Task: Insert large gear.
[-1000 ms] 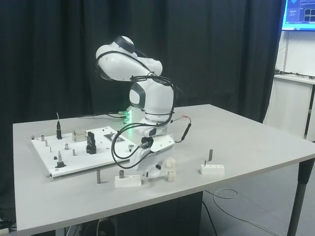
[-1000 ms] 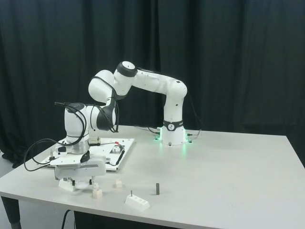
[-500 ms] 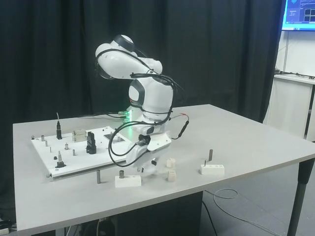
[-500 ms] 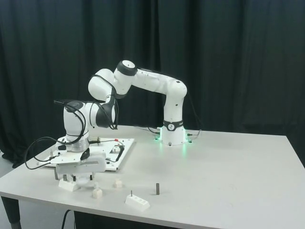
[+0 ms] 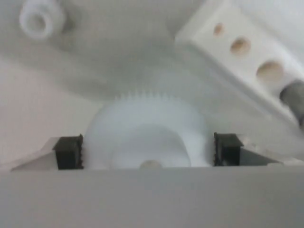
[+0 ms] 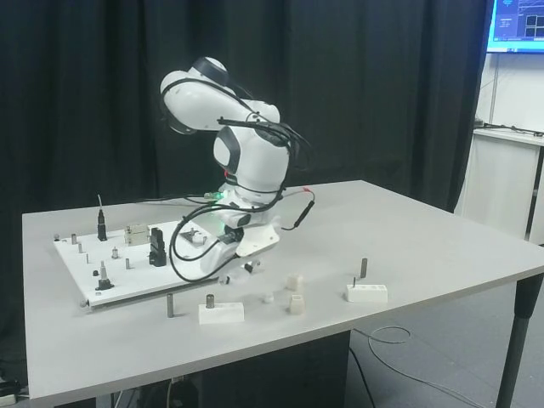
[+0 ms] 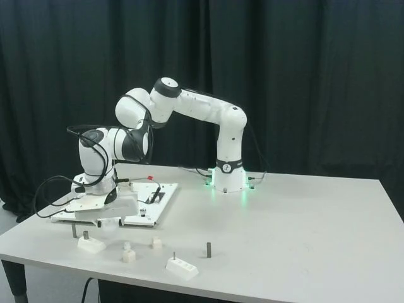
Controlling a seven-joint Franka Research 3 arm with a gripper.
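Jaws (image 5: 147, 151) are clamped on the large gear (image 5: 145, 133), a white toothed wheel with a raised hub, with one black ribbed pad (image 5: 69, 152) pressed against each side of its rim. Seen from the wrist view, the gear hangs clear of the grey tabletop (image 5: 114, 42), and beyond it lie a white block (image 5: 240, 52) with a row of round holes and a small white ring-shaped part (image 5: 37, 19).

From the first room view, the white arm (image 6: 246, 153) bends low over the near edge of the white assembly board (image 6: 119, 255), with its wrist tilted and the gear raised above the tabletop beside the board. A black cable (image 6: 183, 246) loops down from the wrist. In front of it stand a white block with a dark peg (image 6: 220, 311), two small white pieces (image 6: 294, 293), a second white block (image 6: 366, 292) and an upright dark pin (image 6: 364, 268). A green light (image 7: 211, 184) glows at the arm's base in the second room view.
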